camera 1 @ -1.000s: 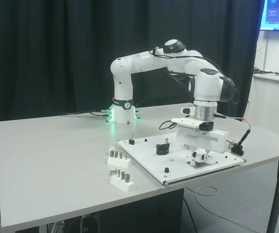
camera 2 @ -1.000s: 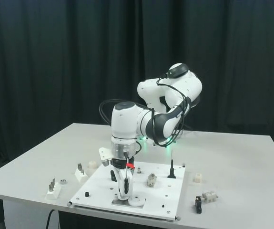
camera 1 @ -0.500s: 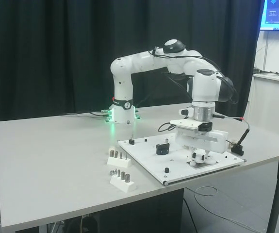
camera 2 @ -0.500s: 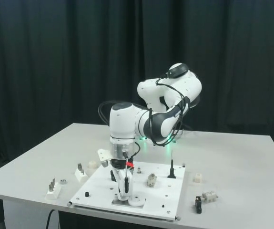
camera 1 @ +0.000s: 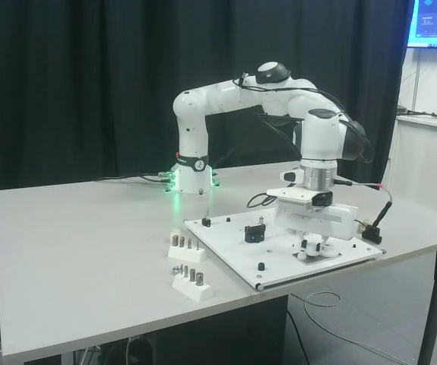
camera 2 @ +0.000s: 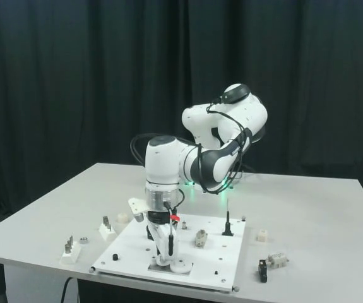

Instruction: Insert medium gear.

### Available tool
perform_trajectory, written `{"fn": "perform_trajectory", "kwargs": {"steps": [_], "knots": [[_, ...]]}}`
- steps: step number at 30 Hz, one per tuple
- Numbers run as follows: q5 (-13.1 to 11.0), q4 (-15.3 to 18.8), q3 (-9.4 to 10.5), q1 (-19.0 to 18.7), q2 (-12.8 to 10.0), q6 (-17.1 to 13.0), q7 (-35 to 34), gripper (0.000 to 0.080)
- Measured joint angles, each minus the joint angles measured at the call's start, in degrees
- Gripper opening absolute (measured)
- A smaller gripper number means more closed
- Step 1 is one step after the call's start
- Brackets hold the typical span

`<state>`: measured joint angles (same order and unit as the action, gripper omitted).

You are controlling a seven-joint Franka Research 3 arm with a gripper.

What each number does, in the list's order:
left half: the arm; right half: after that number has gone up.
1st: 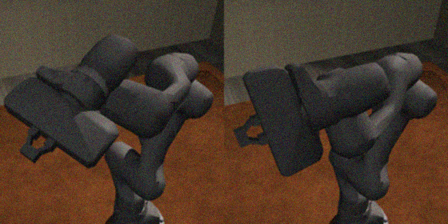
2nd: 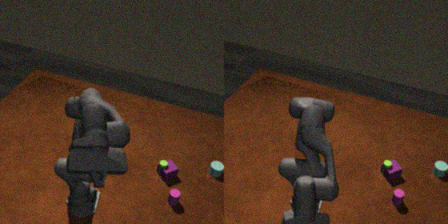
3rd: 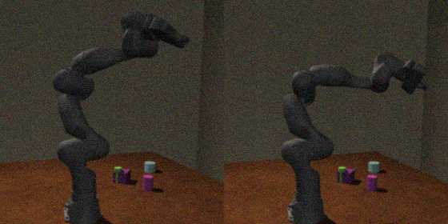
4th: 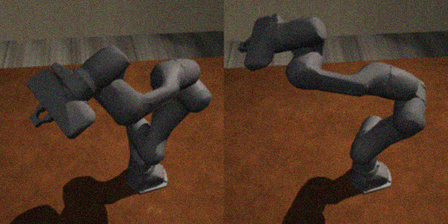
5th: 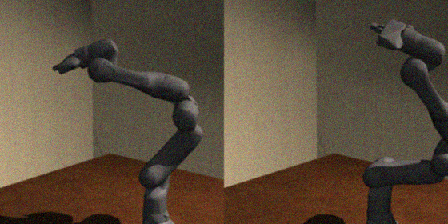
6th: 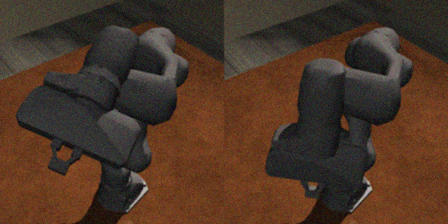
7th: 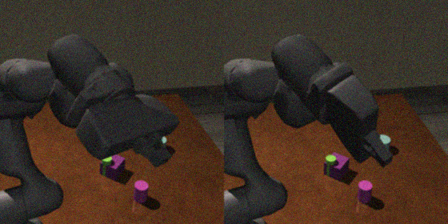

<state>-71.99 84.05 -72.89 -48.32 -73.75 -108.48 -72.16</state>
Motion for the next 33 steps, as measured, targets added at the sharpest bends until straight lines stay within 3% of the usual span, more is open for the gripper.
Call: {"fn": "perform_trajectory", "kwargs": {"steps": [33], "knots": [[0.14, 1.33, -0.15, -1.15, 0.0, -1.5, -8.13, 0.0283]]}}
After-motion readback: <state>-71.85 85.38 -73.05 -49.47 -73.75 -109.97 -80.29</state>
